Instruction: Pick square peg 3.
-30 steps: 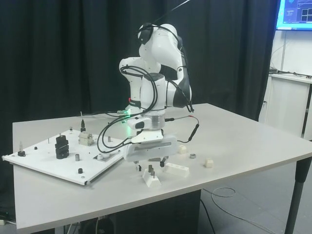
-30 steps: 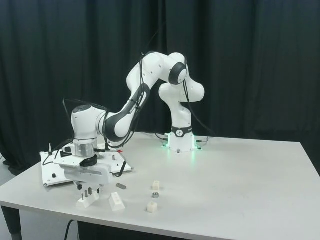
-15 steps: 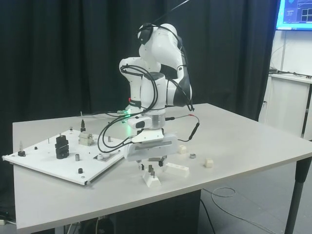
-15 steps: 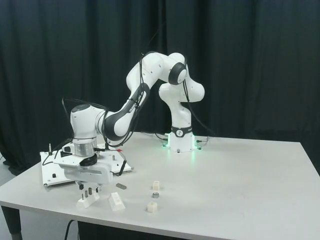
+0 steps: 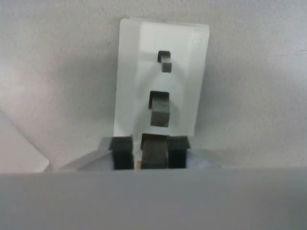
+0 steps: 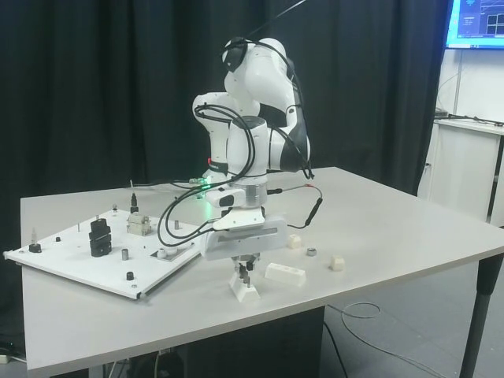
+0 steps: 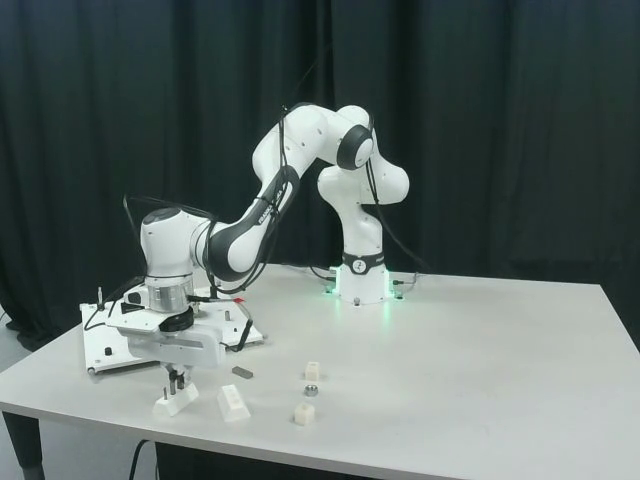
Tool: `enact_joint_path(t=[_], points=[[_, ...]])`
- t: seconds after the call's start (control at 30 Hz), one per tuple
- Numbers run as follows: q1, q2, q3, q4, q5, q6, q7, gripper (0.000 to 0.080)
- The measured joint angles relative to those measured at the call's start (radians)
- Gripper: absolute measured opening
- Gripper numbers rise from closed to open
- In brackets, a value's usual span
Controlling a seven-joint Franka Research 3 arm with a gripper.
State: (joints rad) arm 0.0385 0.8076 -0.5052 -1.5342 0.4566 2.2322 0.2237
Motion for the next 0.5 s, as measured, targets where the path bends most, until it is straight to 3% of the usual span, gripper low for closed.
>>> enact_joint_path(t=[0.13, 0.17, 0.5], points=[[0.0, 0.0, 0.0, 0.0, 0.0, 0.0, 0.0, 0.0383], [-0.001, 0.0, 0.0, 0.0, 0.0, 0.0, 0.0, 0.0109], [-0.003, 0.0, 0.0, 0.001, 0.0, 0.0, 0.0, 0.011]])
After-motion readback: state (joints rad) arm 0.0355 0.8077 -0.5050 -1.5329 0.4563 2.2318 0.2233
